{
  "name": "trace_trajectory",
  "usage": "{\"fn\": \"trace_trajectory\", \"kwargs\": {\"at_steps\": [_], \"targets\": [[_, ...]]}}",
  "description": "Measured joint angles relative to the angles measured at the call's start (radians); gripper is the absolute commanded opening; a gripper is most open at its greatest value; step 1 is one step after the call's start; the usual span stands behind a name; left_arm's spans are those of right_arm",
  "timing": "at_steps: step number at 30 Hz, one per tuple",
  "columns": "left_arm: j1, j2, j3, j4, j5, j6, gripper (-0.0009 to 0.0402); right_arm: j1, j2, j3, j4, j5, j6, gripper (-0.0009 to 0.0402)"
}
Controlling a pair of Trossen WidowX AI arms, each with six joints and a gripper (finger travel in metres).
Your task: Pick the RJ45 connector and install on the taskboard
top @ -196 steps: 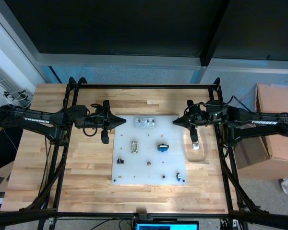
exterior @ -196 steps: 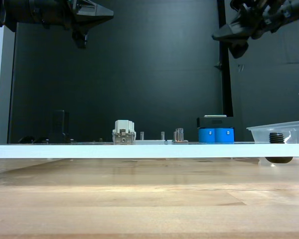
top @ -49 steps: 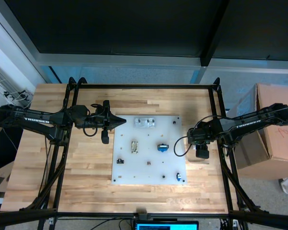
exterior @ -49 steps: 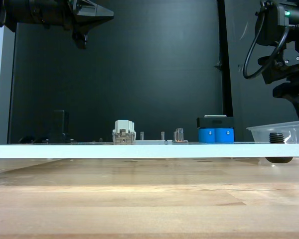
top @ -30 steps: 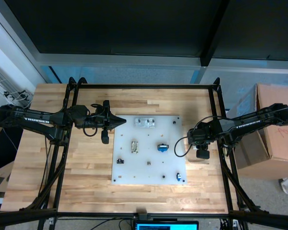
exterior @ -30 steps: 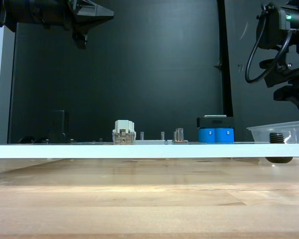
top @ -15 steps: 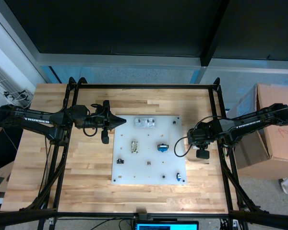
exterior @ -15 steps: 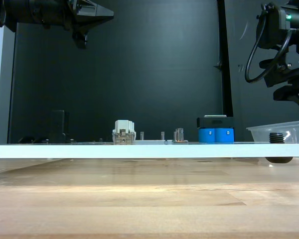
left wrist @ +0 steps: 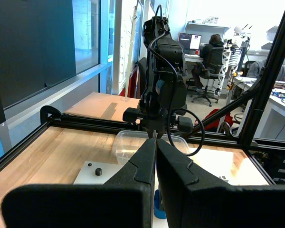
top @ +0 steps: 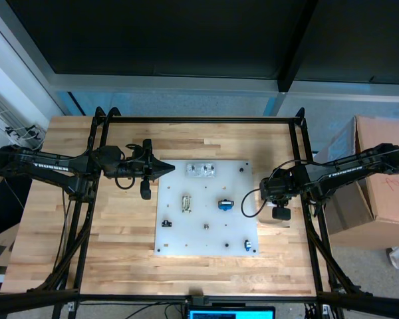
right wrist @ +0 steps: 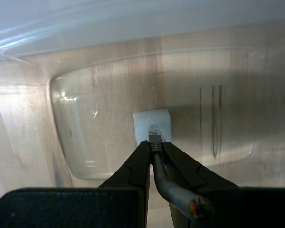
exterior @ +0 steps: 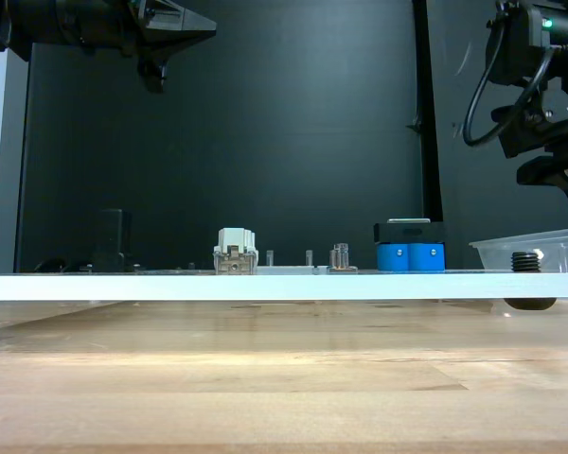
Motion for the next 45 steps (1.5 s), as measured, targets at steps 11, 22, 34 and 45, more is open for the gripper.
{"fn": "trace_trajectory", "kwargs": {"at_steps": [11, 22, 34, 45], "targets": [[0.000, 0.000, 0.000, 0.000, 0.000, 0.000, 0.0000, 0.001, -0.023, 0.101, -0.088, -0.002, 0.000, 0.0000], [0.000, 0.000, 0.000, 0.000, 0.000, 0.000, 0.0000, 0.016, -0.023, 0.226, -0.185, -0.003, 0.000, 0.0000], [0.000, 0.000, 0.000, 0.000, 0.000, 0.000, 0.0000, 0.101, 0.010, 0.292, -0.193, -0.002, 0.021, 0.0000], [0.000, 0.000, 0.000, 0.000, 0.000, 0.000, 0.0000, 0.153, 0.132, 0.393, -0.195, 0.000, 0.054, 0.0000]]}}
